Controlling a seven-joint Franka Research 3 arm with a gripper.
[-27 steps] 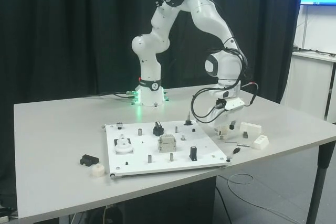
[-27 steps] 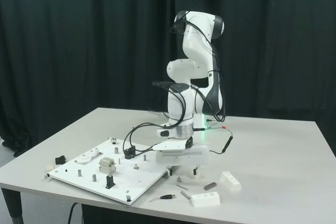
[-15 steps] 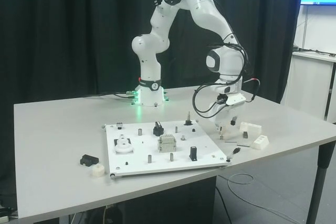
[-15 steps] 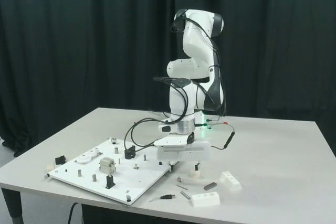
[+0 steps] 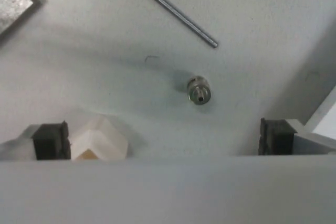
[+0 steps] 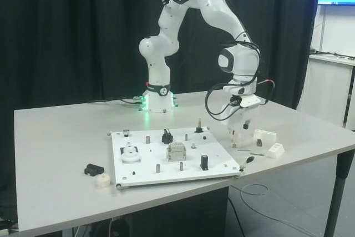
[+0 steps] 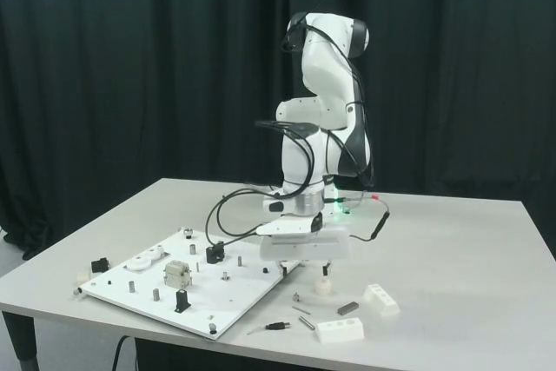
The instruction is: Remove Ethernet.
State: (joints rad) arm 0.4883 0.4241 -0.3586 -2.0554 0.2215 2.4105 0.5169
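While your gripper (image 5: 163, 140) hangs open over the table (image 5: 105, 77), a pin (image 5: 181, 17) lies upper centre, stud (image 5: 199, 90) mid-frame.

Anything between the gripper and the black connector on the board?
The gripper hangs open beside the white board, with a small white piece by one finger. An upright post on the board stands roughly between it and the black connector. Nothing visibly covers the connector.
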